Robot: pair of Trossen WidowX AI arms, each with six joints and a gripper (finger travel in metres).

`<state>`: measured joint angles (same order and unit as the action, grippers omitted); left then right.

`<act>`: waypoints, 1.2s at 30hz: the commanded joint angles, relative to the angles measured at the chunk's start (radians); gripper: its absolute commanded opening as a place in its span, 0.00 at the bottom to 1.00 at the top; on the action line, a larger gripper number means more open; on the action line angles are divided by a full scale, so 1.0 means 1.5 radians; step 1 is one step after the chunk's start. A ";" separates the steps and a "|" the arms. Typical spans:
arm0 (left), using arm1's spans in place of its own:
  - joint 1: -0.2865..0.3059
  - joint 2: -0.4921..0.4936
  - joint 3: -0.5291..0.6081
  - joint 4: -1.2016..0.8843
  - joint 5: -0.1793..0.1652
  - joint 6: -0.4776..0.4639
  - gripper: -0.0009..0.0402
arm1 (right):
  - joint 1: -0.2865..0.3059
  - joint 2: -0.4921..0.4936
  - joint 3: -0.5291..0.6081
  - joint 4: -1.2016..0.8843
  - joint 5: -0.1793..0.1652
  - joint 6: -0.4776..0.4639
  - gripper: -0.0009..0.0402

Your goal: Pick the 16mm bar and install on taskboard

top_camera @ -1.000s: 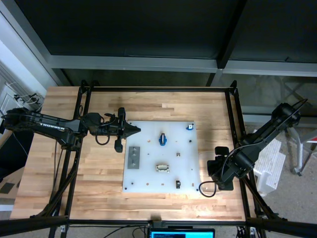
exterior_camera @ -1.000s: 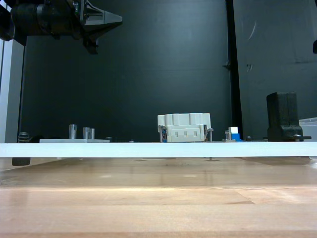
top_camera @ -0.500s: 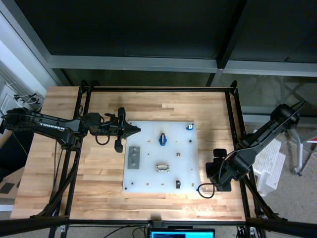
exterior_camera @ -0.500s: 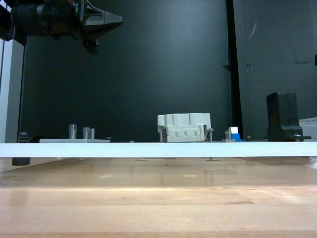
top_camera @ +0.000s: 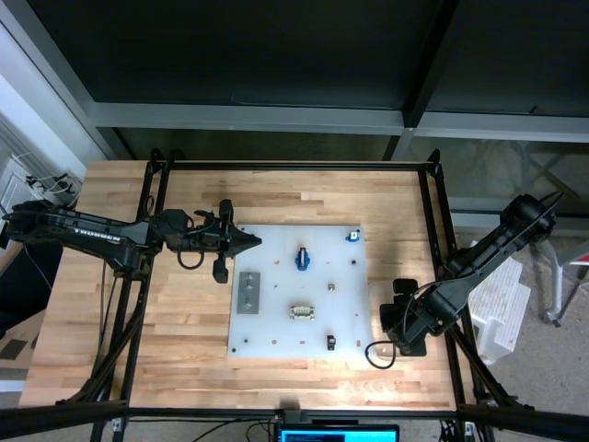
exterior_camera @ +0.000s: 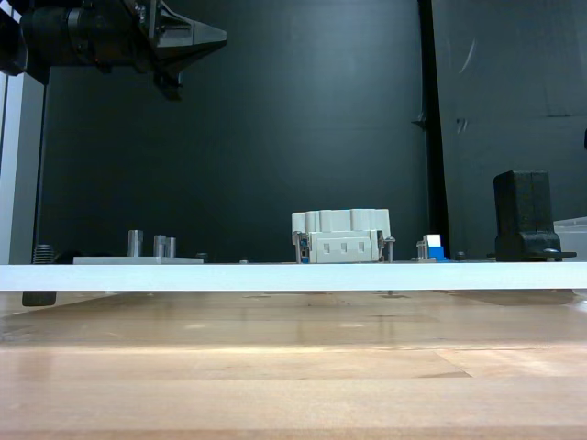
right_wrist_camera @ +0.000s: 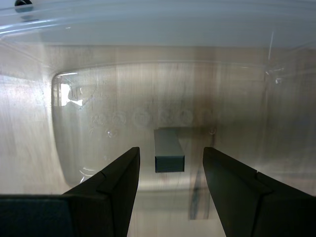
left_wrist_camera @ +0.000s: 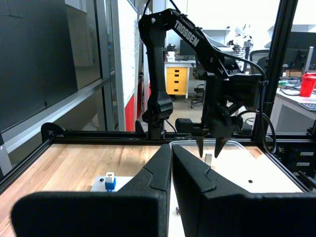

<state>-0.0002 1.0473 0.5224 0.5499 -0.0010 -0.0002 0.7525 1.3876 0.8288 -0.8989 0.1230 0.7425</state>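
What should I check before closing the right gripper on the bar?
1. Jaws of right gripper open: ok.
2. Centred bar between its fingers: ok.
3. Low enough to grip: cannot tell.
4. Resting bar on tray floor: ok.
5. Parked left gripper, shut, raised over taskboard far-left corner, apart from tray: ok.
6. Bar's seat on taskboard identified: cannot tell.
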 commanded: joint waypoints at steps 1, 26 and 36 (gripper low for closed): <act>0.000 0.000 0.000 0.000 0.000 0.000 0.02 | 0.000 0.000 -0.006 0.005 0.000 -0.003 0.45; 0.000 0.000 0.000 0.000 0.000 0.000 0.02 | -0.001 0.000 -0.036 0.043 0.000 -0.012 0.40; 0.000 0.000 0.000 0.000 0.000 0.000 0.02 | -0.001 0.000 -0.036 0.043 0.000 -0.012 0.22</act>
<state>-0.0002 1.0473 0.5228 0.5503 -0.0006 -0.0006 0.7506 1.3876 0.7738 -0.8345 0.1226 0.7242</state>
